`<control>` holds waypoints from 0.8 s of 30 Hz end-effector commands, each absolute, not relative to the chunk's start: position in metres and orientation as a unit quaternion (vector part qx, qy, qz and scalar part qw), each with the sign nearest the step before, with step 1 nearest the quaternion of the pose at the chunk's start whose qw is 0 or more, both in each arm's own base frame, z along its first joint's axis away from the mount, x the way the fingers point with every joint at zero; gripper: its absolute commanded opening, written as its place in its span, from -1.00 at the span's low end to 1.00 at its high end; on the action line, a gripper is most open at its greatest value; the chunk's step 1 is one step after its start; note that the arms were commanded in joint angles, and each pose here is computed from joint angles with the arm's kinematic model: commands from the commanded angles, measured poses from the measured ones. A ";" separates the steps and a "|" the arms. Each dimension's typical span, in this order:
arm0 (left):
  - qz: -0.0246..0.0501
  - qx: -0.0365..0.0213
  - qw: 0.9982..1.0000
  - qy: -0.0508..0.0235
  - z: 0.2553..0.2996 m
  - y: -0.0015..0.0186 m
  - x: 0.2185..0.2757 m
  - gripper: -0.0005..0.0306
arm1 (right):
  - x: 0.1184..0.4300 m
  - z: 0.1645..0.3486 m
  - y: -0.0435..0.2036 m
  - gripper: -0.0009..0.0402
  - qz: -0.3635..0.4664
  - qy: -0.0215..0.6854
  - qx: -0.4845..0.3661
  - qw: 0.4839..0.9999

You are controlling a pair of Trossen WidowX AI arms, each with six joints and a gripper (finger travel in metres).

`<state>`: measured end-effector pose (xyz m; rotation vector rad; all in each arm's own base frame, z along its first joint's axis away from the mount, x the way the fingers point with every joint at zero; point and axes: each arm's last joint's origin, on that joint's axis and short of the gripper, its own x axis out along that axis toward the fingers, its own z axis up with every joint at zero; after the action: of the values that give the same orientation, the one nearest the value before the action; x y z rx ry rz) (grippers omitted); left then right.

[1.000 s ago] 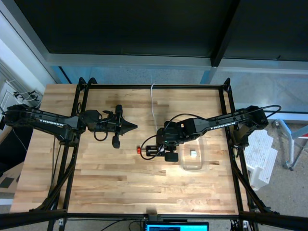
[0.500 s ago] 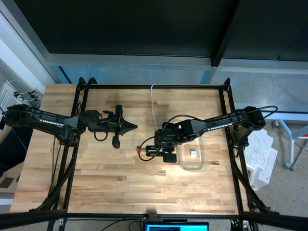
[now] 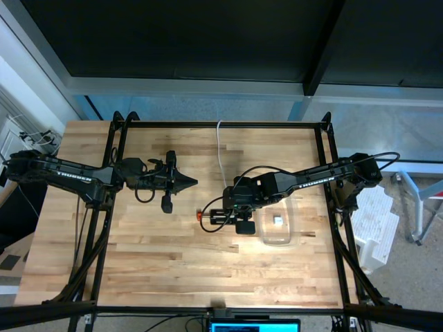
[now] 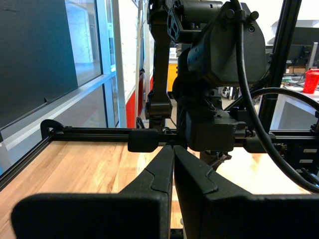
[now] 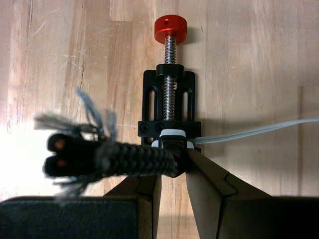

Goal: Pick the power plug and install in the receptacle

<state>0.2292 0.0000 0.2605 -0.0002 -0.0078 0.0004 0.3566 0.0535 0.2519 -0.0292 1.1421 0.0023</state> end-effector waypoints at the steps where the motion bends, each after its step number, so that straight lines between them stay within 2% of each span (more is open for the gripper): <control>1: 0.000 0.000 1.000 -0.004 0.2605 0.0001 0.2292 -0.96 | 0.356 0.251 0.054 -0.96 0.001 0.540 -0.014 0.841; 24: 0.000 0.000 1.000 -0.004 0.2605 0.0000 0.2292 -0.96 | 0.356 0.246 0.053 -0.96 0.002 0.539 -0.015 0.842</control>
<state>0.2292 0.0000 0.2605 -0.0002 -0.0078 0.0008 0.3563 0.0534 0.2460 -0.0315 1.1387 0.0043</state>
